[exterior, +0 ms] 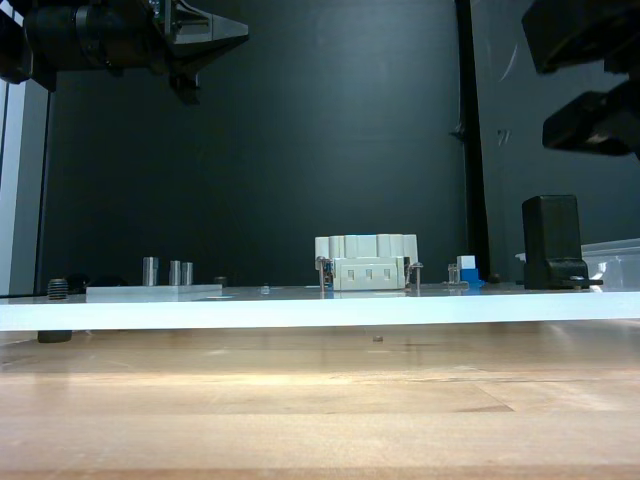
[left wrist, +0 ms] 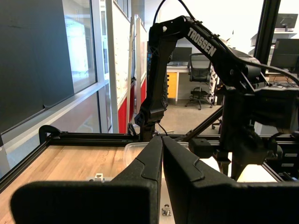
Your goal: Pick the 16mm bar from the taskboard and place it in the container
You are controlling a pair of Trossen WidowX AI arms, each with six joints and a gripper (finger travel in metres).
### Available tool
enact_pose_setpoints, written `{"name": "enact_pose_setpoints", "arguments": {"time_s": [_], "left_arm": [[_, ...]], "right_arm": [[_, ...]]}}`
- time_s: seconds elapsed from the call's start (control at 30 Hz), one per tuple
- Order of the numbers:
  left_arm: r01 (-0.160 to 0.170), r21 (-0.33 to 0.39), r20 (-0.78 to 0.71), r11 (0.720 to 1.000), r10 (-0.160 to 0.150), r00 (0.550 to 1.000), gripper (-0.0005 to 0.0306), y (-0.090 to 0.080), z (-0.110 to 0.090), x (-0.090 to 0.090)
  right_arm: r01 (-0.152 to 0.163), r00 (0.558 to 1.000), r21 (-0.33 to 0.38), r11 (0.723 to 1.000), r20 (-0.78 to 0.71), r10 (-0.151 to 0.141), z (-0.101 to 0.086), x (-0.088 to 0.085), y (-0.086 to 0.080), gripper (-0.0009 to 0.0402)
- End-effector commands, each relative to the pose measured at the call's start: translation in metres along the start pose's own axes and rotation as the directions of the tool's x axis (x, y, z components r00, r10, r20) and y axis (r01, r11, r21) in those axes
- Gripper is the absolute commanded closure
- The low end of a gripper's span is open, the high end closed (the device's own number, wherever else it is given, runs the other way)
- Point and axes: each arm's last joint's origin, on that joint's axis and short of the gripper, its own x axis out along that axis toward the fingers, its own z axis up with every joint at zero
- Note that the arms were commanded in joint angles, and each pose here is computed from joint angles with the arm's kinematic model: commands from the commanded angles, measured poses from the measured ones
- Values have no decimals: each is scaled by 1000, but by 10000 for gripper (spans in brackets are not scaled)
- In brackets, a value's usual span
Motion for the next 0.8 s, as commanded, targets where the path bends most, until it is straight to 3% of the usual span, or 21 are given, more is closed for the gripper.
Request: {"name": "enact_pose_setpoints", "arguments": {"time_s": [0.03, 0.13, 0.47, 0.7, 0.8], "left_arm": [[0, 0, 1, 1000, 0, 1000, 300, 0, 0, 0], [0, 0, 1, 1000, 0, 1000, 300, 0, 0, 0], [0, 0, 1, 1000, 0, 1000, 300, 0, 0, 0], [0, 0, 1, 1000, 0, 1000, 300, 0, 0, 0], [0, 0, 1, 1000, 0, 1000, 300, 0, 0, 0]], "right_arm": [[3, 1000, 0, 1000, -2, -3, 0, -8, -1, 372], [12, 1000, -12, 1000, -13, -12, 1, -15, -2, 371], [3, 1000, -32, 999, 3, -3, 5, -45, -4, 372], [-32, 998, -24, 999, 60, 33, 5, -69, -11, 372], [-30, 997, -21, 999, 71, 31, 4, -73, -13, 372]]}}
